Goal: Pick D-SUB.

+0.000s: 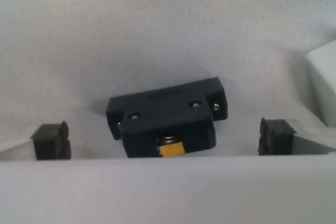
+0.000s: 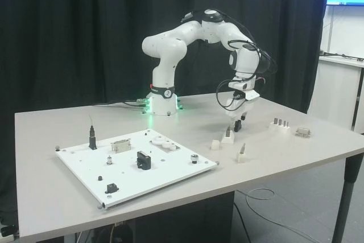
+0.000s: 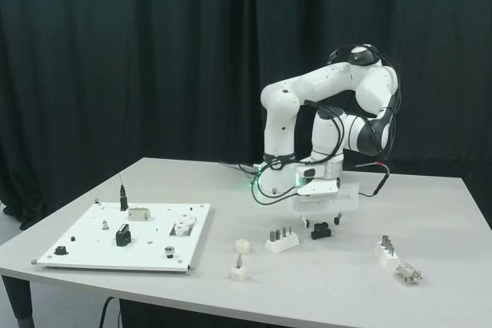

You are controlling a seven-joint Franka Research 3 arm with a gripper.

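The D-SUB [image 1: 167,115] is a black connector housing with small screws, lying flat on the grey table. In the wrist view my gripper [image 1: 163,138] is open, and its two black fingertips [image 1: 51,141] stand well apart on either side of the connector without touching it. The second room view shows the D-SUB [image 3: 320,230] on the table just under my gripper [image 3: 322,220]. In the first room view my gripper [image 2: 238,122] hangs low over the table, right of the centre, and the connector is hard to make out beneath it.
A white holder [image 3: 281,241] with upright pins stands close beside the D-SUB, and a white block edge [image 1: 323,82] shows nearby. More small white holders [image 2: 242,155] [image 2: 279,124] and a metal connector [image 2: 302,132] lie around. A white assembly board [image 2: 136,163] occupies the table's left part.
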